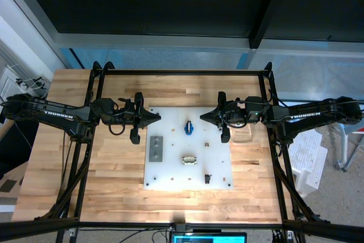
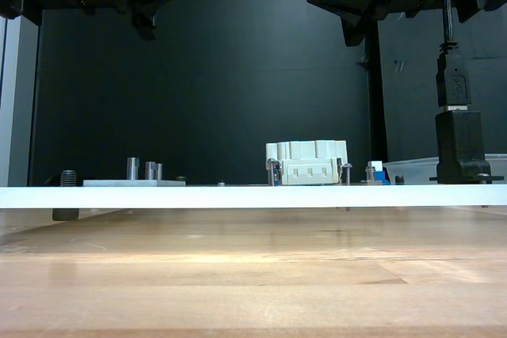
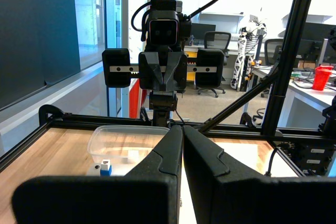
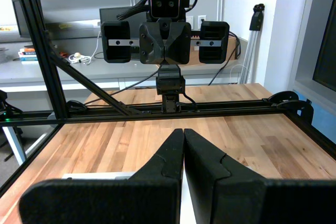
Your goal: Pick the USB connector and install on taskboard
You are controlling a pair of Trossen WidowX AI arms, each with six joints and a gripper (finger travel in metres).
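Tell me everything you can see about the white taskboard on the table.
The taskboard is a flat, white, plastic-looking square lying level on the wooden table, seemingly raised on short feet. It carries a grey block with pegs, a blue part, a pale multi-pin connector and a small black piece. The left tool and right tool hover shut above its far edge, touching nothing.

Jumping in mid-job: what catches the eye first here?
The left gripper and right gripper, both shut and empty, face each other above the far edge of the white board. On the board's near-right part, a small black USB plug stands upright.
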